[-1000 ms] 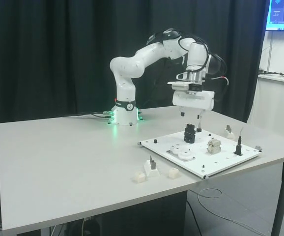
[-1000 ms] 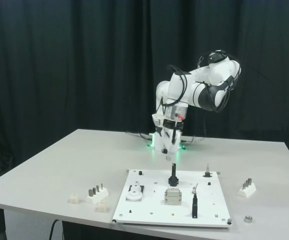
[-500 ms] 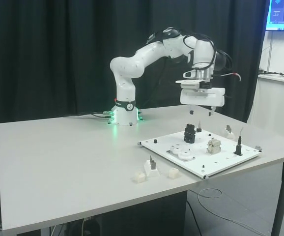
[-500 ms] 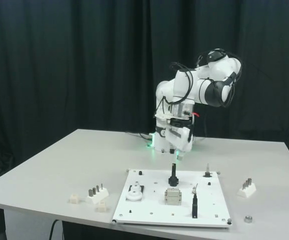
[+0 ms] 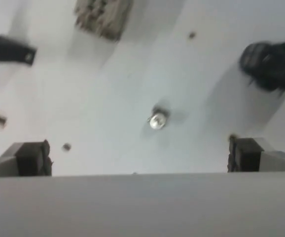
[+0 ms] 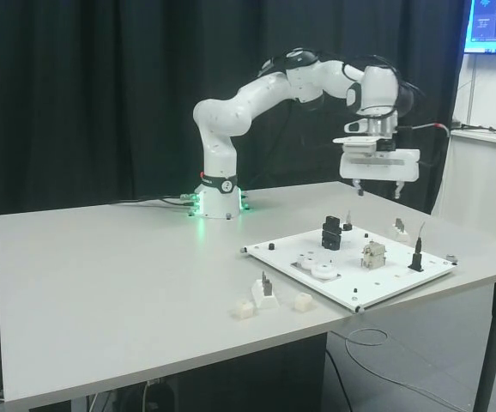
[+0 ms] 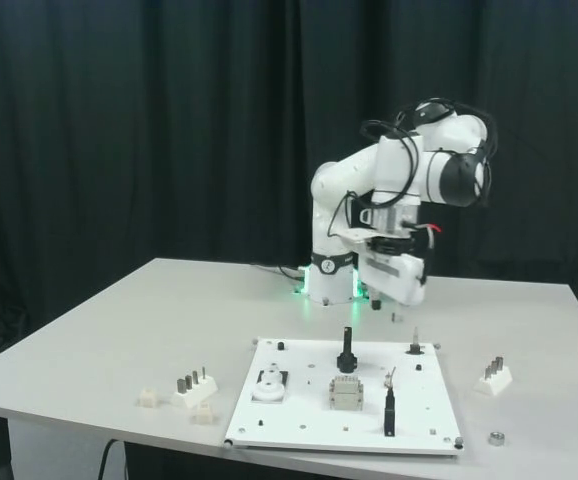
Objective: Pick bolt 4.
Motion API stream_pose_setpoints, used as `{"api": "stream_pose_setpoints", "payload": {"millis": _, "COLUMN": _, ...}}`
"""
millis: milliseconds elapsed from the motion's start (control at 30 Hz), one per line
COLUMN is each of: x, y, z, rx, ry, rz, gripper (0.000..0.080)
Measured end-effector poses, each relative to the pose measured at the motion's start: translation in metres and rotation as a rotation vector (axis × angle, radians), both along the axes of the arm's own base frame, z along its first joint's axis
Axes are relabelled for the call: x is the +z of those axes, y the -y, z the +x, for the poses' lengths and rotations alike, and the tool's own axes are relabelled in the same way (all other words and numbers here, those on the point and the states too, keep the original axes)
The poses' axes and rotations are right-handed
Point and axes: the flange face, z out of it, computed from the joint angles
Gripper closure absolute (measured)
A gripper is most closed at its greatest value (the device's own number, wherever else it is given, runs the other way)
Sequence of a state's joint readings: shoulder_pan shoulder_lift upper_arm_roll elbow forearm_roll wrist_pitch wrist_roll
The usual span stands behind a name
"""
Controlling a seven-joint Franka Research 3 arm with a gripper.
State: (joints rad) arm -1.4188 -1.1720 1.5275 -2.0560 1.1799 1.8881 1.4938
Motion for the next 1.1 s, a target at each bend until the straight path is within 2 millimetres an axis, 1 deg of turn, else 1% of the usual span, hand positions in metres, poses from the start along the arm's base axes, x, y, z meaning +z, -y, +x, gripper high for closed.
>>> {"api": "stream_pose_setpoints", "payload": {"millis": 300, "x": -0.005, "y": -0.054, "z": 0.014, "rx": 0.005, "ry": -0.004, "rz": 0.017, "gripper": 0.0003}}
{"api": "stream_pose_setpoints", "payload": {"millis": 667, "x": -0.020, "y": -0.120, "z": 0.028, "rx": 0.029, "ry": -0.017, "rz": 0.036, "gripper": 0.0003}}
{"api": "stream_pose_setpoints", "payload": {"millis": 900, "x": -0.032, "y": -0.151, "z": 0.035, "rx": 0.058, "ry": -0.027, "rz": 0.027, "gripper": 0.0003}}
{"api": "stream_pose_setpoints", "payload": {"millis": 1100, "x": -0.044, "y": -0.170, "z": 0.042, "rx": 0.099, "ry": -0.031, "rz": 0.002, "gripper": 0.0003}}
